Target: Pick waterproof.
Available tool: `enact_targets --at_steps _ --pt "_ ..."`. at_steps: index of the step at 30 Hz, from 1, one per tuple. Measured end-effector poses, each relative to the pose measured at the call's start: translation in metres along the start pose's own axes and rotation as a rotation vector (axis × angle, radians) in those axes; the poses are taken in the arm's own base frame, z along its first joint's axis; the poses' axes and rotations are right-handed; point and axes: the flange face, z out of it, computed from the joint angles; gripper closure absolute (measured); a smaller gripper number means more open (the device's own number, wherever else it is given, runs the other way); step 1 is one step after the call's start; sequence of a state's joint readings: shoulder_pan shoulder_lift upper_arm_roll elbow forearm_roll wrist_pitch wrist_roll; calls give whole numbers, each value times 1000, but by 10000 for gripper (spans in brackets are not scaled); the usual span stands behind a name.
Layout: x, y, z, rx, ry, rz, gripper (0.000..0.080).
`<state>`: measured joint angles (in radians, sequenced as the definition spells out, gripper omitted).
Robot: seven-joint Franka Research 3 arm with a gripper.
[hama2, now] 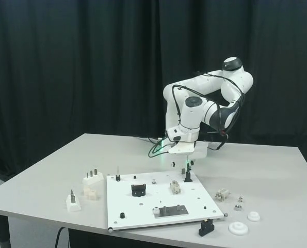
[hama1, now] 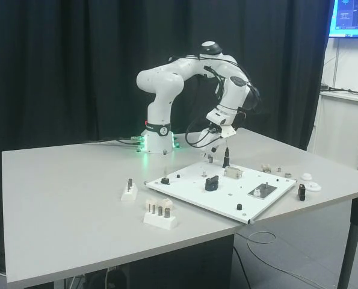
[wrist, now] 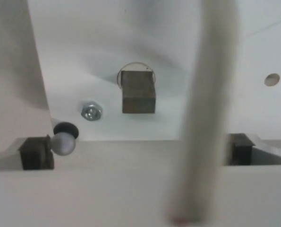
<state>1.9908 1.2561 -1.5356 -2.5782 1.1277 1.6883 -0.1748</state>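
Observation:
A dark square-topped plug [wrist: 138,92] stands upright on a round base on the white board [wrist: 216,42]. It is the black upright piece [hama1: 227,158] at the board's far edge, also visible as the plug [hama2: 187,174] in the second room view. My gripper [wrist: 138,151] hovers a short way above it, open, with nothing between its fingers. Both dark fingertip pads [wrist: 36,153] show far apart in the wrist view. From the room cameras the gripper [hama1: 219,133] hangs just over the plug, pointing down.
A blurred white cable [wrist: 206,118] crosses the wrist view. A grey nut [wrist: 91,112] and a ball-headed pin [wrist: 63,142] sit beside the plug. The board also carries a black block [hama1: 212,182] and a grey fixture [hama1: 263,191]. White holders [hama1: 160,214] and loose parts [hama1: 311,183] flank it.

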Motion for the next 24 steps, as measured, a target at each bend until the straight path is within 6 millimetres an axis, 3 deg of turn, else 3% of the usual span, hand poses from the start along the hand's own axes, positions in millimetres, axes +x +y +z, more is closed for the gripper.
enact_targets --at_steps 13,24 --pt "5 6 -4 10 2 20 3" --pt "9 13 -20 23 25 33 3"
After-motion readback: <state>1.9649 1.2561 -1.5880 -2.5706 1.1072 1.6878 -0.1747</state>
